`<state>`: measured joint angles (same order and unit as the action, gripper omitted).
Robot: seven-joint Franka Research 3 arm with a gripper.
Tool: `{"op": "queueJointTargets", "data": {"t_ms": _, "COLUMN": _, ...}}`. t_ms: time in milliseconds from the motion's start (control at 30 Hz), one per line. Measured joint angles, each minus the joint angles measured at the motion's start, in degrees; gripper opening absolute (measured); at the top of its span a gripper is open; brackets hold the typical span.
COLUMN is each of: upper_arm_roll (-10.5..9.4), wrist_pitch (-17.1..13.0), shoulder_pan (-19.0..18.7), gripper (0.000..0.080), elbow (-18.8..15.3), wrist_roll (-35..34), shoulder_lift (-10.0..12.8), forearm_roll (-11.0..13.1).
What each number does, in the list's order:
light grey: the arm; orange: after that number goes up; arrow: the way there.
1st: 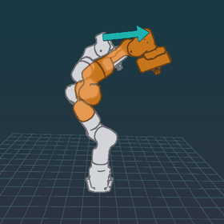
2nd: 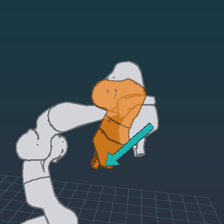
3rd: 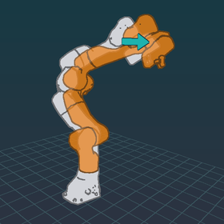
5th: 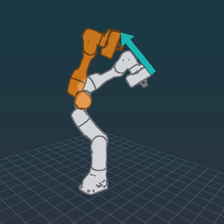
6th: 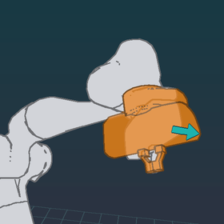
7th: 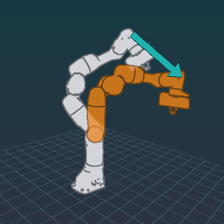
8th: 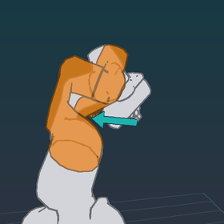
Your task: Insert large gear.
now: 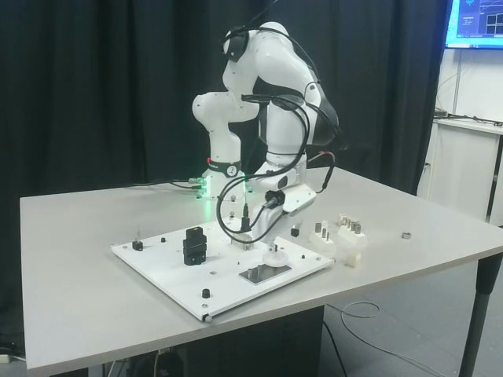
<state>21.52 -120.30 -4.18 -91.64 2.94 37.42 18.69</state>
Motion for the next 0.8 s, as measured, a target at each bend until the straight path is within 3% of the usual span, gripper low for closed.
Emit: {"op": "queueJointTargets", "data": {"t_ms": 800, "upper_arm_roll": 0.41, "wrist_pitch": -0.8, "shoulder_pan": -1.8, "gripper": 0.0800, "elbow": -2.3, "wrist_roll": -1.2, "shoulder_lift": -0.1, "forearm_roll": -1.3}}
